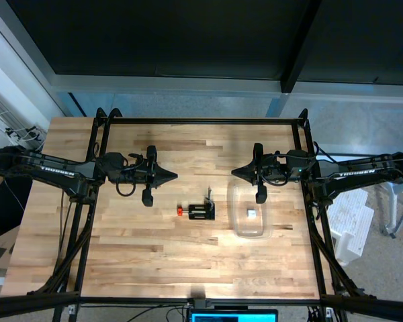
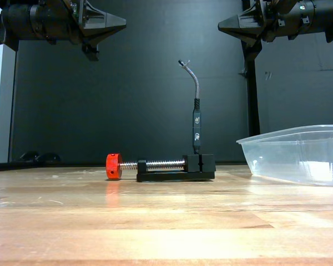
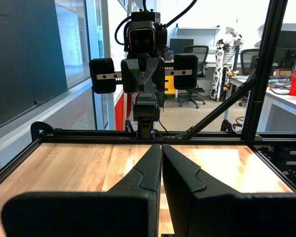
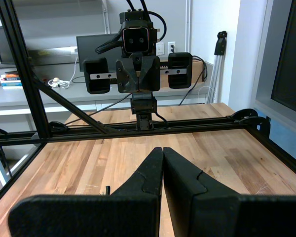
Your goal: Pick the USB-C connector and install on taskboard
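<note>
At mid-table I see the black block with its red knob lying on the wood. A USB-C plug stands upright at the end away from the knob, with a braided cable stub curving above it. A clear tray nearby on the right holds a small white piece. My left gripper and right gripper hang high on either side, both pinched together on nothing.
</note>
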